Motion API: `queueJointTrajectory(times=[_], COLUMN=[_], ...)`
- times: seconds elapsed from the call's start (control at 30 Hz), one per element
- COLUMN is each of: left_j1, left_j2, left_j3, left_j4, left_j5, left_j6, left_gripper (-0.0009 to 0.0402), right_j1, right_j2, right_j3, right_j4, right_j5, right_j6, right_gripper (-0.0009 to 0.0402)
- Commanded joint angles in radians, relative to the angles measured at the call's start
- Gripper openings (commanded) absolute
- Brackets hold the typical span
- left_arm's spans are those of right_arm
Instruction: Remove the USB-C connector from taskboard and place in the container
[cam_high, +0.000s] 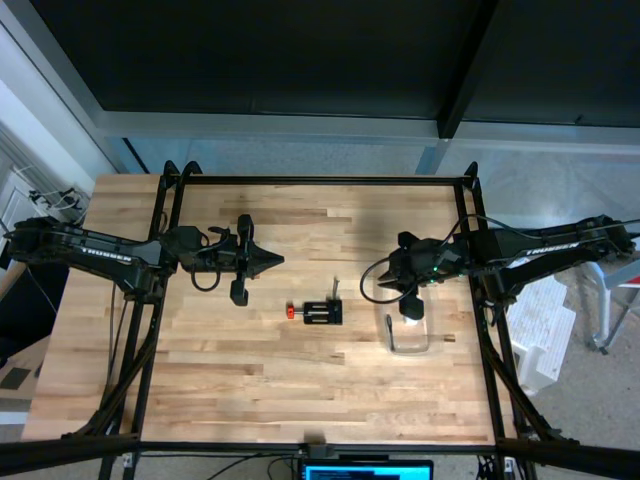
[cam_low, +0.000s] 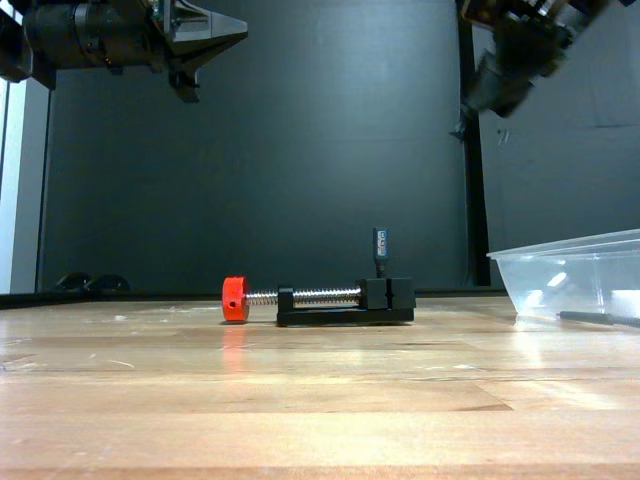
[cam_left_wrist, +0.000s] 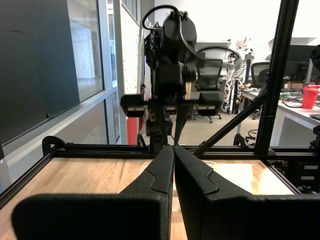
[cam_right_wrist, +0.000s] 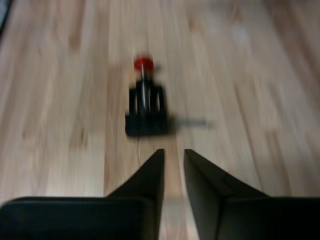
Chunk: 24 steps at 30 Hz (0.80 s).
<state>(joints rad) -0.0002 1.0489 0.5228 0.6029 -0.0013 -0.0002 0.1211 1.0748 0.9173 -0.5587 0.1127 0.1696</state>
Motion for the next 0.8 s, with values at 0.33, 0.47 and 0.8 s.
queueJointTrajectory(times=[0.33,0.47,0.8], left_j1=[0.000,0.000,0.000], left_j2=[0.000,0.000,0.000], left_j3=[0.000,0.000,0.000], left_j4=[0.000,0.000,0.000], left_j5=[0.000,0.000,0.000], left_j6=[0.000,0.000,0.000], left_gripper=[0.0000,0.0000,0.0000], right_j1=[-0.113,-0.121,-0.121], right_j2=[-0.014,-0.038,-0.095], right_j3=[-0.032,-0.072,-0.269], right_j4=[0.343,0.452,0.835], right_j5=[-0.089,-0.092,-0.105], right_j6=[-0.116,-0.134,-0.124], right_gripper=[0.0002,0.0000,0.0000])
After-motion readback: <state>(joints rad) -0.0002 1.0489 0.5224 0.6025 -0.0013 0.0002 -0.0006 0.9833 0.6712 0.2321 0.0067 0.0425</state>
